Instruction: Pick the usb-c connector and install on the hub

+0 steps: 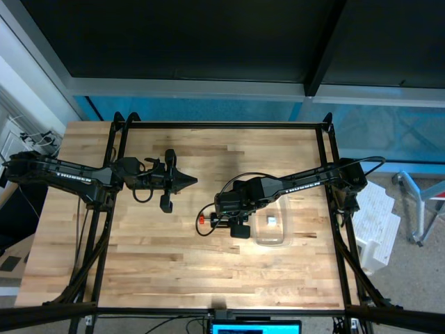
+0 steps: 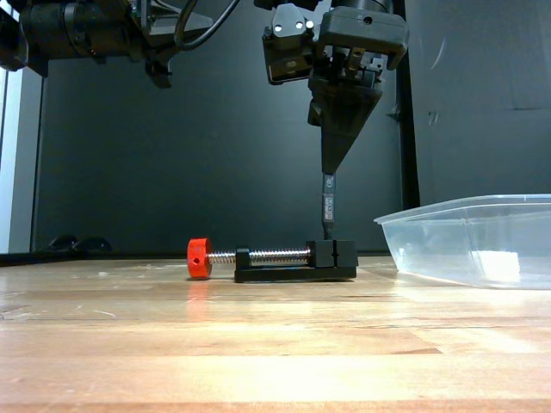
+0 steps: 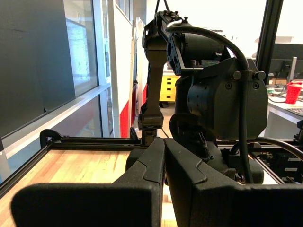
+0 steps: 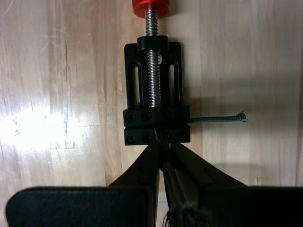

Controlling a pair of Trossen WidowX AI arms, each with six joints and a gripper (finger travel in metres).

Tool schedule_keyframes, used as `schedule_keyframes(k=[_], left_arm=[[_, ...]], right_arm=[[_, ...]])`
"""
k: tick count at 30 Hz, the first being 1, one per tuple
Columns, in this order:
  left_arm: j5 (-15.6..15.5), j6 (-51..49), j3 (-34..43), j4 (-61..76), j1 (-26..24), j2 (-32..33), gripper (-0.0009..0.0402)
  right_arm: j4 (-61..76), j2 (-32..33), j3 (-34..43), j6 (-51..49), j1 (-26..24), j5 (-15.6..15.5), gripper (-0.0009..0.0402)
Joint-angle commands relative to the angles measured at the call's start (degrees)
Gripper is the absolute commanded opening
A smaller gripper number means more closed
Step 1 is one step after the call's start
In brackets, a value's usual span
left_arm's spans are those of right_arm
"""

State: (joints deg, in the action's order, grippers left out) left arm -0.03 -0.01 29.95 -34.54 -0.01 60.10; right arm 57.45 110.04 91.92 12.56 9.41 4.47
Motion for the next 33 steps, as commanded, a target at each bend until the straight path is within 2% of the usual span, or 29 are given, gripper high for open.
schedule_keyframes(k=[1, 20, 33], left_arm=[[0.02, 0.00, 0.00, 0.00, 0.02, 0.00, 0.0000], [0.00, 0.00, 0.00, 0.00, 0.02, 0.02, 0.0000], [0.02, 0.00, 0.00, 0.00, 0.02, 0.00, 0.0000]], right_arm=[[-1.79, 0.13, -1.27, 0.00, 0.02, -0.11, 0.0000], [-3.02, -0.02, -2.86, 0.48, 0.00, 0.02, 0.0005], [-3.10, -0.76, -0.74, 0.48, 0.02, 0.44, 0.0113]])
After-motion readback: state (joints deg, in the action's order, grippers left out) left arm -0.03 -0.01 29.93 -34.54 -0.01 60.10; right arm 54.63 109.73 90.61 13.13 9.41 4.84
